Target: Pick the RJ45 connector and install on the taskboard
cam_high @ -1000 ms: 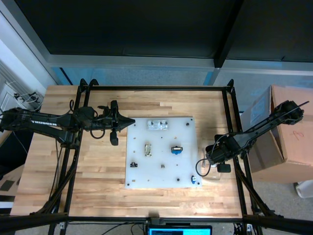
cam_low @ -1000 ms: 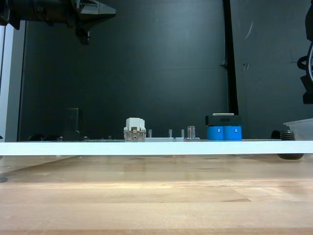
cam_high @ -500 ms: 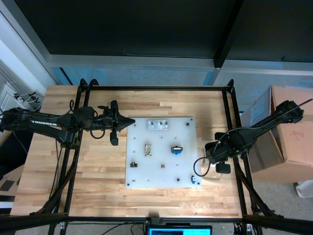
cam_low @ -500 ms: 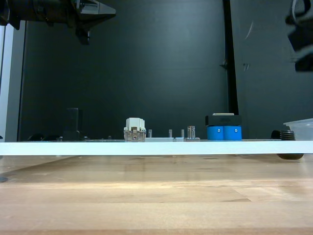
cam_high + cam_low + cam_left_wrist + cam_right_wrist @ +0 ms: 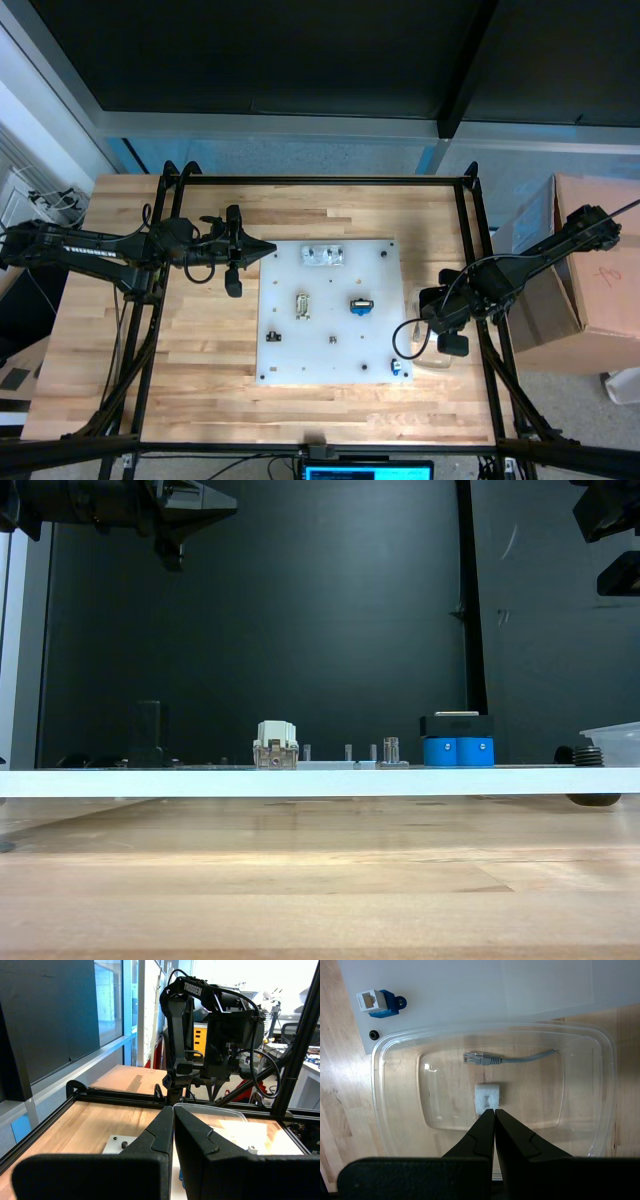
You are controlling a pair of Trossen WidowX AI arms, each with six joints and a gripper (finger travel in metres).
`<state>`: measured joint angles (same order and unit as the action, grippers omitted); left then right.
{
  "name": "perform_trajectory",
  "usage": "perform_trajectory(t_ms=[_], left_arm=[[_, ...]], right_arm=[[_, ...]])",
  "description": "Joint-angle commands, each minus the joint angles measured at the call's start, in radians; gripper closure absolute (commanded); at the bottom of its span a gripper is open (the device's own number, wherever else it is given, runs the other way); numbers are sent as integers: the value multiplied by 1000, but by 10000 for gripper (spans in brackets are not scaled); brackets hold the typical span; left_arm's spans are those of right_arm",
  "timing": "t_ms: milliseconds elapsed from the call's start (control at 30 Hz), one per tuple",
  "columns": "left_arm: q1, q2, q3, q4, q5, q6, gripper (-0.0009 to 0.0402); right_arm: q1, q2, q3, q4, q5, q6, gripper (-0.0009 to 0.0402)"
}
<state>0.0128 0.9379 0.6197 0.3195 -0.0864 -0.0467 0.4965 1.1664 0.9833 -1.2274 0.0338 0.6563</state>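
Starting with the right wrist view, the right gripper (image 5: 491,1111) is shown with its fingers pressed together on nothing, held above a clear tray (image 5: 600,1045). The RJ45 connector (image 5: 472,1058) lies free and flat on the tray floor, its grey cable trailing away, near a small white foam block (image 5: 486,1097). Just past the tray rim the taskboard (image 5: 470,990) carries a blue socket (image 5: 375,1002), which is judged to be the seat. It is empty. The fingers would have to be parted before any pick.

From the left wrist view, the left gripper (image 5: 173,1106) is likewise seen closed and empty, aimed across the board at the right arm (image 5: 220,1025).

From the high view, the tray is found at about 4 o'clock of the taskboard, on the table (image 5: 200,350). The right gripper hangs over it and the blue socket sits at the board's 5 o'clock corner. The left gripper is held at the board's 10 o'clock corner, apparently parked out of the way.

From the low view, both grippers are seen well above the board, at 11 and 1 o'clock. Nothing is touched by either.
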Motion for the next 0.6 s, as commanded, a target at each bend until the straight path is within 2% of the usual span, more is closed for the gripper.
perform_trajectory(t_ms=[33, 100, 233, 267, 600], left_arm=[[0, 0, 0, 0, 0, 0, 393], [0, 0, 0, 0, 0, 0, 393], [0, 0, 0, 0, 0, 0, 393], [0, 0, 0, 0, 0, 0, 393], [0, 0, 0, 0, 0, 0, 393]], right_arm=[[1, 1, -1, 1, 3, 32, 393], [0, 7, -2, 1, 30, 101, 394], [-7, 39, -9, 5, 132, 282, 394], [-8, 50, -9, 6, 143, 320, 393], [-17, 127, -65, 76, 148, 502, 387]])
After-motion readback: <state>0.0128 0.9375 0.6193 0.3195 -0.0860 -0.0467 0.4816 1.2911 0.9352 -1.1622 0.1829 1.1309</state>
